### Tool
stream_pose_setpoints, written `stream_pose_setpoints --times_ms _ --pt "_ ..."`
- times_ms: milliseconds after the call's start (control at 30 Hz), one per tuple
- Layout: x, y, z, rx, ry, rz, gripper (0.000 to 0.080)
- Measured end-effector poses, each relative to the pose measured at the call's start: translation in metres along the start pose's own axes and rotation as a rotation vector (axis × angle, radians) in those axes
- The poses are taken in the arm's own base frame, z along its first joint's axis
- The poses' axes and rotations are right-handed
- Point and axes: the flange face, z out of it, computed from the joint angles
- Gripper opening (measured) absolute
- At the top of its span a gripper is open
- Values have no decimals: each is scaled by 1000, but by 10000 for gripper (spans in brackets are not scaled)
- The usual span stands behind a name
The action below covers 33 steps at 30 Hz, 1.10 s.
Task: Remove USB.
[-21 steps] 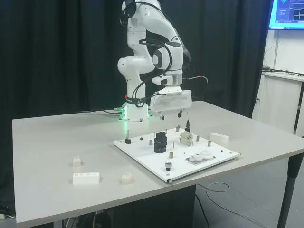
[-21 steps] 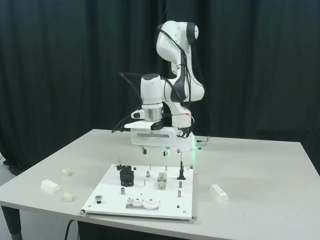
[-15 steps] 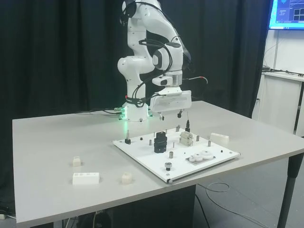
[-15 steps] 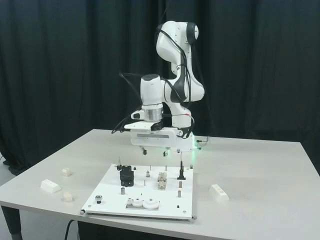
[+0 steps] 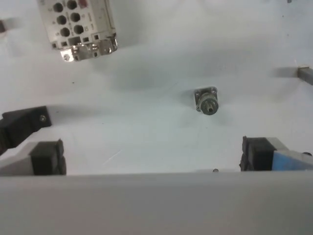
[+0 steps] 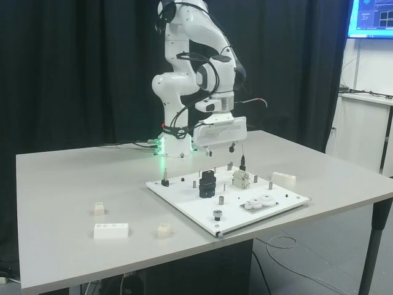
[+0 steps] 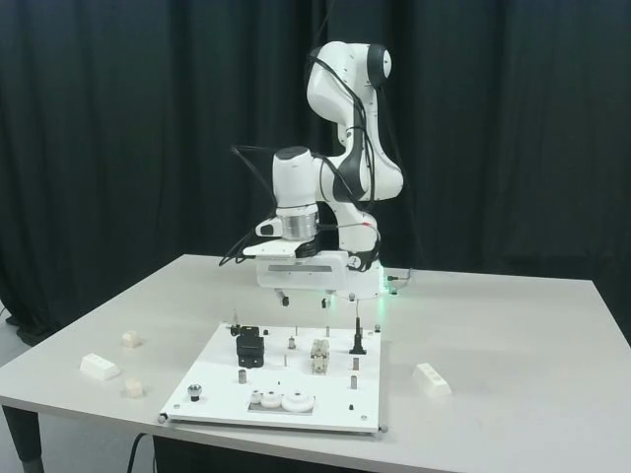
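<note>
The hand (image 7: 306,298), fingers spread wide and empty, is hovering above the white board (image 7: 325,406) (approach step); the USB (image 7: 356,338) is standing plugged nearby, awaiting alignment and descent.

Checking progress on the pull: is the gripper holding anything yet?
No, the gripper hangs open above the white board with nothing between its jaws.
</note>
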Motion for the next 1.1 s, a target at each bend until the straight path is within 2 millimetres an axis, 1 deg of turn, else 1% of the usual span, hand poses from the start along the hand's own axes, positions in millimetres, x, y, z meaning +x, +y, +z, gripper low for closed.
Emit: stream_pose_setpoints --times_ms 367,1100 --pt "3 3 1 6 -7 20 800" --pt "15 17 0 51 -36 145 800"
